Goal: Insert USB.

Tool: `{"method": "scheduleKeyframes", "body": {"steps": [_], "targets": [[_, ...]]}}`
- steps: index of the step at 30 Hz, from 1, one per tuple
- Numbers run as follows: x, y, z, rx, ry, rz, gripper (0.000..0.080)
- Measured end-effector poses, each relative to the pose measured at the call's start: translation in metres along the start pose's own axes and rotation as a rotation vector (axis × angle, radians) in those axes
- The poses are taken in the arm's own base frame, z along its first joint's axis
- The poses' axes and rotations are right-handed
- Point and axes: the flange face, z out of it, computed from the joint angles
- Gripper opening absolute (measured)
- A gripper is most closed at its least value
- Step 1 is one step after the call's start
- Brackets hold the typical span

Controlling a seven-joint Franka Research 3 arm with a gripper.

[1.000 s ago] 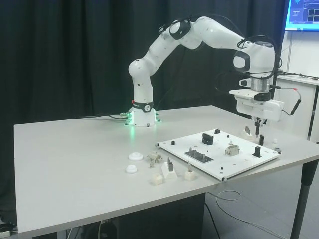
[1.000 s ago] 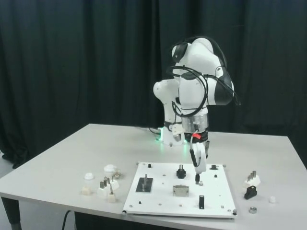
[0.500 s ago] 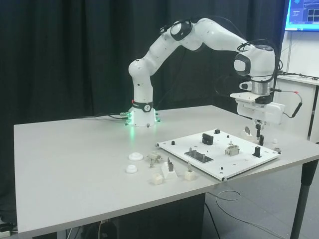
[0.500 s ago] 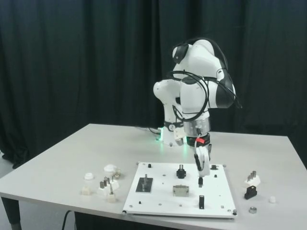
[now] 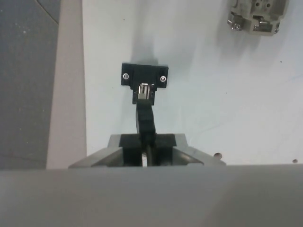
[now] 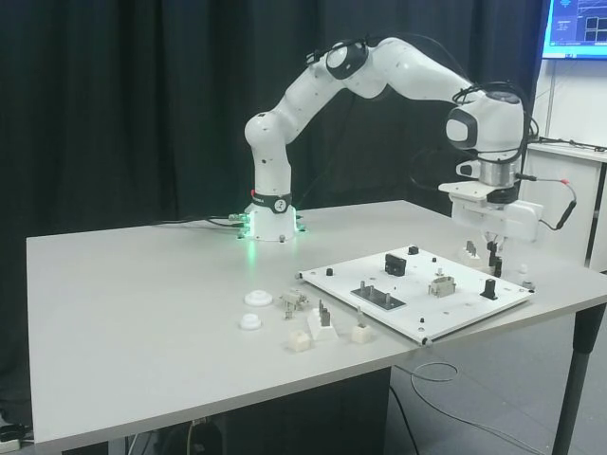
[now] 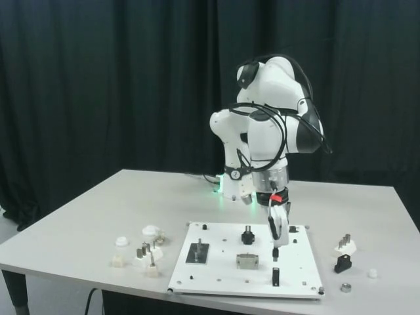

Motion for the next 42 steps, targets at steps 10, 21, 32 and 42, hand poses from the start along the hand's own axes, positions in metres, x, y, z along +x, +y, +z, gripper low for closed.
{"method": "scheduleKeyframes", "body": {"steps": [10, 21, 32, 42], "targets": [[-0.002, 0.002, 0.005, -0.005, 0.001, -0.007, 0.0051], [-0.004, 0.003, 0.009, -0.005, 0.002, -0.009, 0.0051], [-0.005, 0.003, 0.014, -0.001, 0.003, -0.010, 0.0051], [-0.006, 0.002, 0.017, 0.003, 0.006, -0.011, 0.0051]]}}
